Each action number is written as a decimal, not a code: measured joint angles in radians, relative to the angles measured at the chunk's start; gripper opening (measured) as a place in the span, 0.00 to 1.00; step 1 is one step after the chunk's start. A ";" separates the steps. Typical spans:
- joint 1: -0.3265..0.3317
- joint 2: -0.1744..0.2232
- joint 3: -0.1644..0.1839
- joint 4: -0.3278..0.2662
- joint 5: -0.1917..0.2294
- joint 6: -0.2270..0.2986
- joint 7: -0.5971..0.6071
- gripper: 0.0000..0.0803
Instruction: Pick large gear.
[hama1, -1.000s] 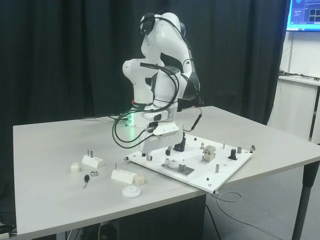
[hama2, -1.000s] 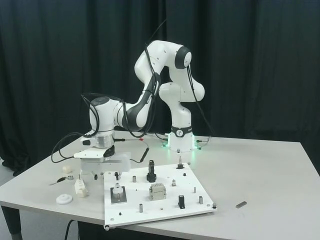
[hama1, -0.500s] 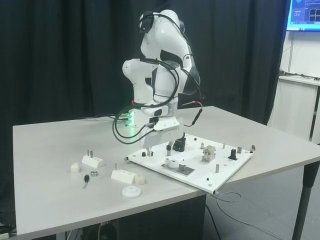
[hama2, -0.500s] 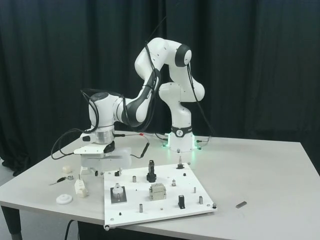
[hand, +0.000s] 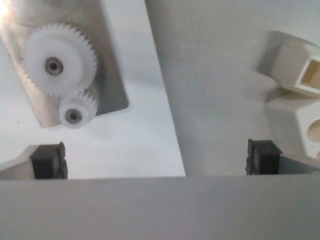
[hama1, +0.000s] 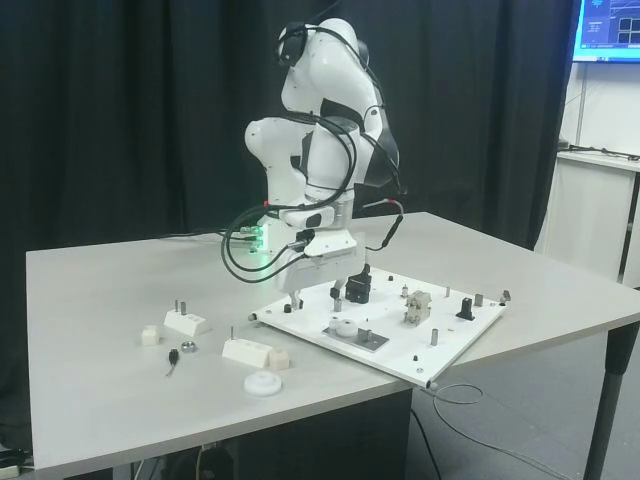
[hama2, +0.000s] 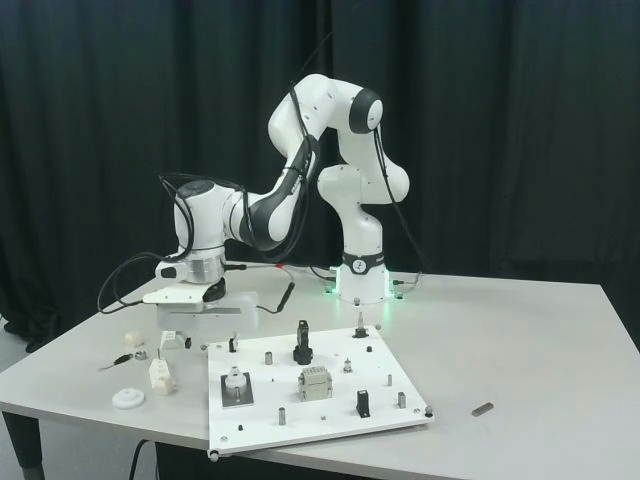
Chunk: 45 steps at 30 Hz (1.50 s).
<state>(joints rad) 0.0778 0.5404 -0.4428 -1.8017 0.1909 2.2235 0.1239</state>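
Gripper: wide open and empty — the two black pads stand far apart with nothing between them.
Large gear: white, lying flat on a grey plate set on the white board. It sits outside the finger span, ahead of one pad and off to that side, well below the tool.
Small gear: meshed with the large gear's teeth, and the nearer of the two to that pad.
Risk, alignment: a straight descent from here would likely close on bare board; the tool must first shift sideways until the large gear sits between the pads.
Risk, neighbour: a finger coming down on the meshed side could strike the small gear or clamp both at once — a grip across the free sides looks safer.
Risk, lift: the gear appears to sit on a pin, so a tilted pull could jam it.
Risk, block: it lies close to the other pad and could be knocked during the shift.
Risk, target: a loose white disc lies on the table, well away from the tool; whether that is the intended gear cannot be told.
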 joint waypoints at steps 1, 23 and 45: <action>0.000 0.000 -0.001 0.002 0.000 0.000 0.000 1.00; -0.072 0.097 -0.010 0.154 -0.034 0.047 -0.052 1.00; -0.250 0.334 0.075 0.479 0.019 0.005 -0.085 1.00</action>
<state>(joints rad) -0.1718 0.8739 -0.3674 -1.3232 0.2096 2.2288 0.0385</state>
